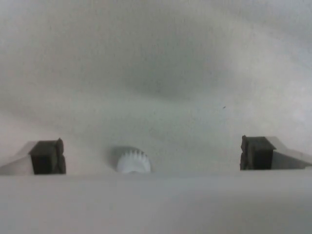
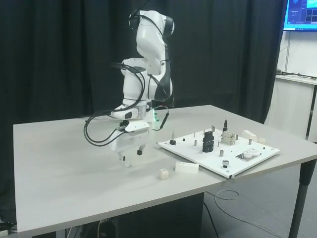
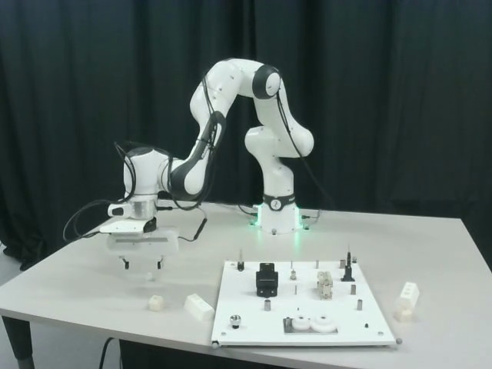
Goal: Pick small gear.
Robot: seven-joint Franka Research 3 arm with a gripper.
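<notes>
Wrist housing edge filled the near part of the wrist view. Just past it the small gear [image 1: 133, 161] lay flat on the grey table [image 1: 161, 73], white, toothed, between the two black fingertips [image 1: 48, 157] but closer to one of them, touching neither. Gripper [image 1: 152, 157] was spread wide, nothing clamped, low over the table.

Room views: gripper [image 2: 132, 154] hung just above the table near its front edge, arm [image 3: 231, 100] bent over from its base [image 3: 278, 215] at the back, green light at the base. Gear itself was too small to make out in the room views.

Nearby on the table: a small white cube-like part [image 3: 156, 303] and a white block [image 3: 199, 307], both just beside the gripper's spot, apart from it. Next over, a white assembly board [image 3: 301, 311] with a black fixture [image 3: 266, 279], pegs and two white gears [image 3: 310, 324] at its front edge. Another white block [image 3: 407, 295] sat near the far end of the table, past the board. Nothing stood between the fingers and the gear.

Table [image 2: 74, 148] was plain grey. Black curtain [image 3: 400, 92] behind; a monitor [image 2: 301, 15] and white cabinet [image 2: 292, 106] at the side in the first room view.
</notes>
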